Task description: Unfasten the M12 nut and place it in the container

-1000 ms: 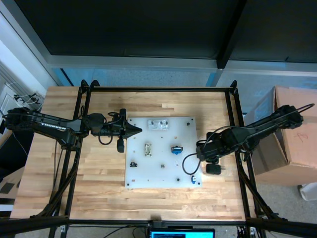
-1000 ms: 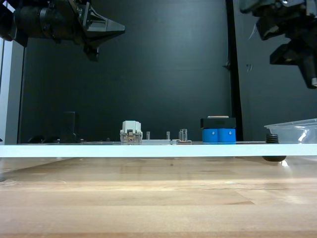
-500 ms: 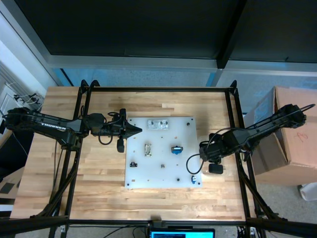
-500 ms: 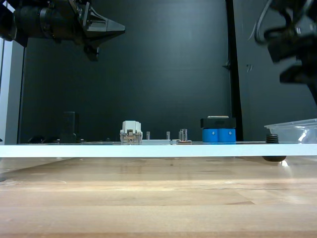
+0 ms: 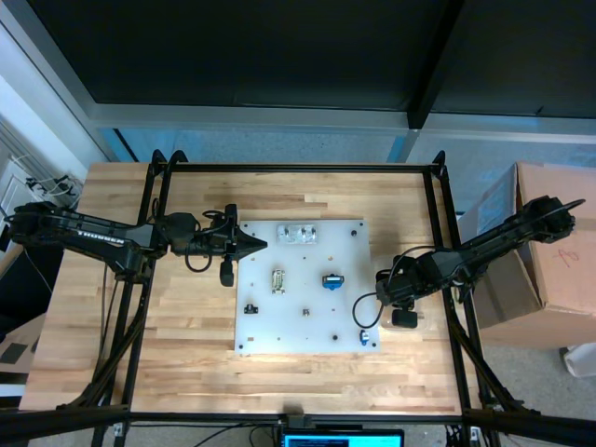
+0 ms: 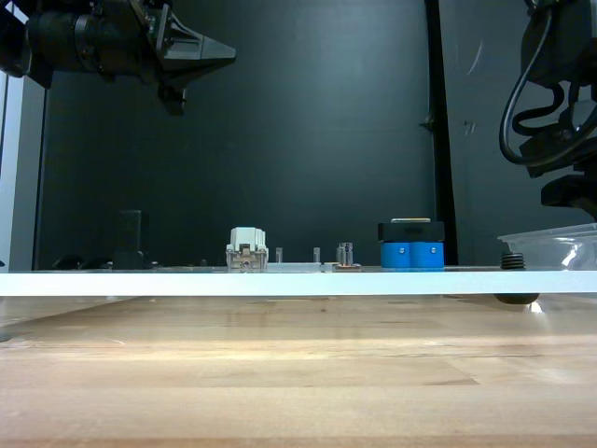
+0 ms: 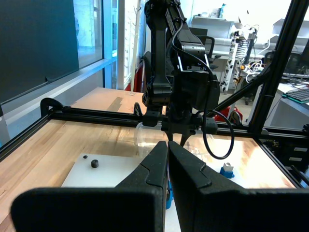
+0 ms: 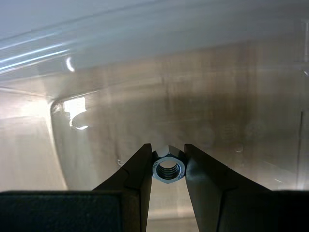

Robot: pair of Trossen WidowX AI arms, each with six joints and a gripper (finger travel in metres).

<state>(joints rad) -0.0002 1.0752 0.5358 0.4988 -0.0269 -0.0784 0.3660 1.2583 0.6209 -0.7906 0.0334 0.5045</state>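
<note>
We see the M12 nut [image 8: 168, 170] off its bare ribbed stud [image 6: 510, 262], pinched across opposite flats by the right claw [image 8: 168, 157] over the clear container [image 8: 120, 96], just beside the board's right edge. It is small, light, stiff steel with smooth faces, so we judge the flats the surest hold, and it may bounce on the hard plastic. The left claw [image 7: 168, 145], fingers pressed together and empty, hangs high over the board's far left edge.
</note>
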